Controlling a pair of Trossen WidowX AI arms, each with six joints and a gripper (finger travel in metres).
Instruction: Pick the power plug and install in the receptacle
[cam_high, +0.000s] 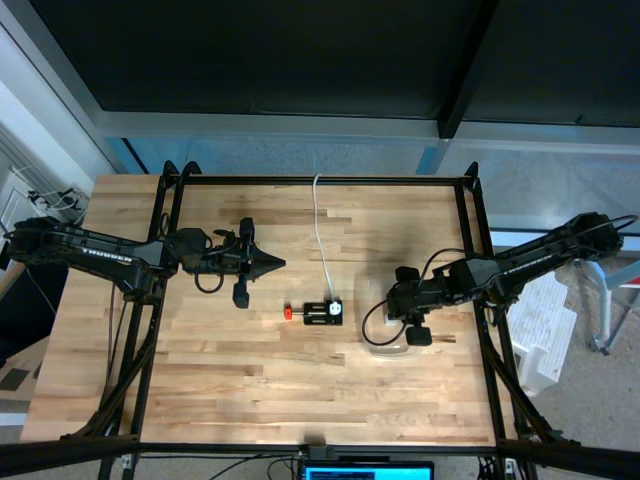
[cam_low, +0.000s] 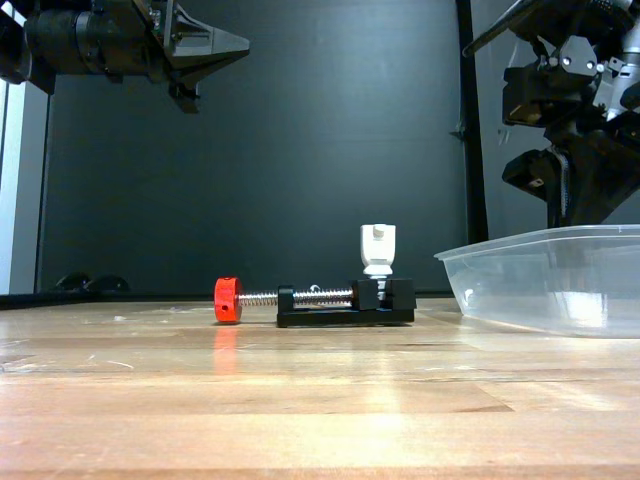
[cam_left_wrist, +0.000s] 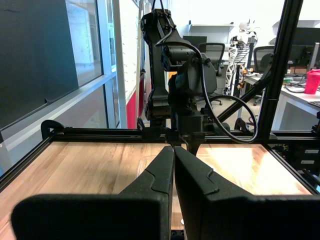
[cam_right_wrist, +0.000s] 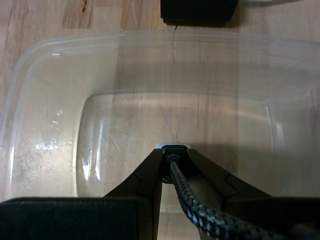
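In the right wrist view, the power plug (cam_right_wrist: 173, 148) is a tiny black body with a braided black cord (cam_right_wrist: 192, 205). It is pinched between the fingertips of my right gripper (cam_right_wrist: 173, 153), which is shut on it inside the clear plastic tray (cam_right_wrist: 45, 90). The receptacle (cam_low: 377, 247) is a white socket standing upright in a black vise (cam_low: 345, 302) with an orange-red knob (cam_low: 228, 300). It sits just left of the tray (cam_high: 385, 343), with my right gripper (cam_high: 393, 303) a short way to its right. My left gripper (cam_high: 272, 263) hovers shut, high and to the left of the vise.
A thin white cable (cam_high: 320, 225) runs from the receptacle to the table's far edge. A black metal frame (cam_high: 320, 180) borders the wooden table top. A corner of the vise (cam_right_wrist: 199, 11) shows just past the tray's rim.
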